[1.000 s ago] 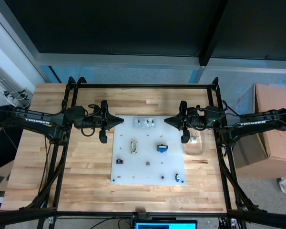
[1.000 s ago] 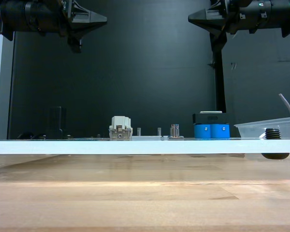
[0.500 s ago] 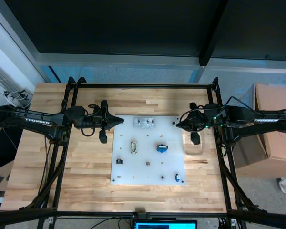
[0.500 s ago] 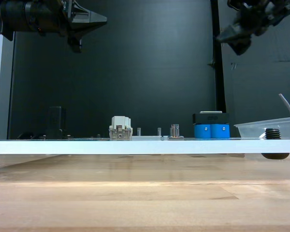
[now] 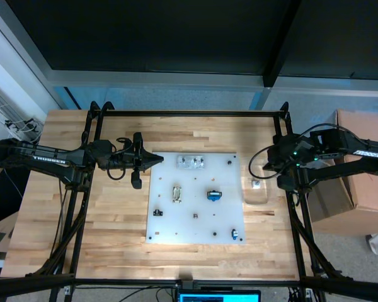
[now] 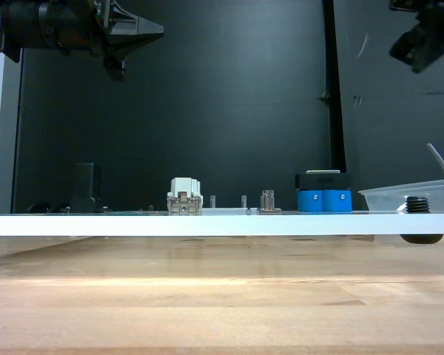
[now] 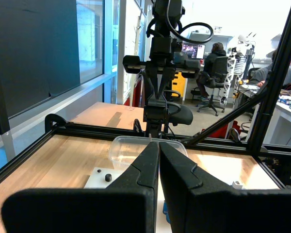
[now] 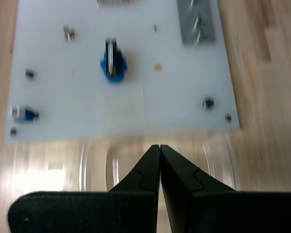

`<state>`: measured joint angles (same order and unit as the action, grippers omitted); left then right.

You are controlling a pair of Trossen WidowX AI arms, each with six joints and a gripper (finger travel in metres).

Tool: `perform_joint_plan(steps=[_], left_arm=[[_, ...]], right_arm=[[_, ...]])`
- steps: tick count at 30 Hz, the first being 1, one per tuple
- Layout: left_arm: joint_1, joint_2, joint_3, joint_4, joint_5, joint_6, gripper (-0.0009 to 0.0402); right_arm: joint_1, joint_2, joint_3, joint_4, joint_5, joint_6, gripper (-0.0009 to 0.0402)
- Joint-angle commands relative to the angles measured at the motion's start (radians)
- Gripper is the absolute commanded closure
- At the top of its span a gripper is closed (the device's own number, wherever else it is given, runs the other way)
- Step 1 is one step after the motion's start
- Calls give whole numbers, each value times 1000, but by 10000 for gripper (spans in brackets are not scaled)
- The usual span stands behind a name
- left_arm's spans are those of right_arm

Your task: Pick the RJ45 connector and install on the taskboard

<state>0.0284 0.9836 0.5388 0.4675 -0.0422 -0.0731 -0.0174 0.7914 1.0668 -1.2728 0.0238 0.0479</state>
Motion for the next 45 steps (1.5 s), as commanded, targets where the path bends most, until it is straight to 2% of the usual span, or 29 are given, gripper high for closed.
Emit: perform_joint_plan(steps=[1, 15, 19, 26, 31, 45], left_arm=[[0, 0, 0, 0, 0, 0, 393], [0, 0, 0, 0, 0, 0, 393], [0, 0, 0, 0, 0, 0, 393], [0, 0, 0, 0, 0, 0, 393], [0, 0, 0, 0, 0, 0, 393], [0, 0, 0, 0, 0, 0, 393]], right_arm=[[0, 0, 25, -94, 2, -4, 393], [0, 3, 6, -220, 2, 21, 385], [0, 11, -16, -236, 2, 23, 352], [1, 50, -77, -201, 2, 13, 253], [1, 70, -138, -114, 2, 13, 205], [0, 201, -261, 84, 1, 1, 187]])
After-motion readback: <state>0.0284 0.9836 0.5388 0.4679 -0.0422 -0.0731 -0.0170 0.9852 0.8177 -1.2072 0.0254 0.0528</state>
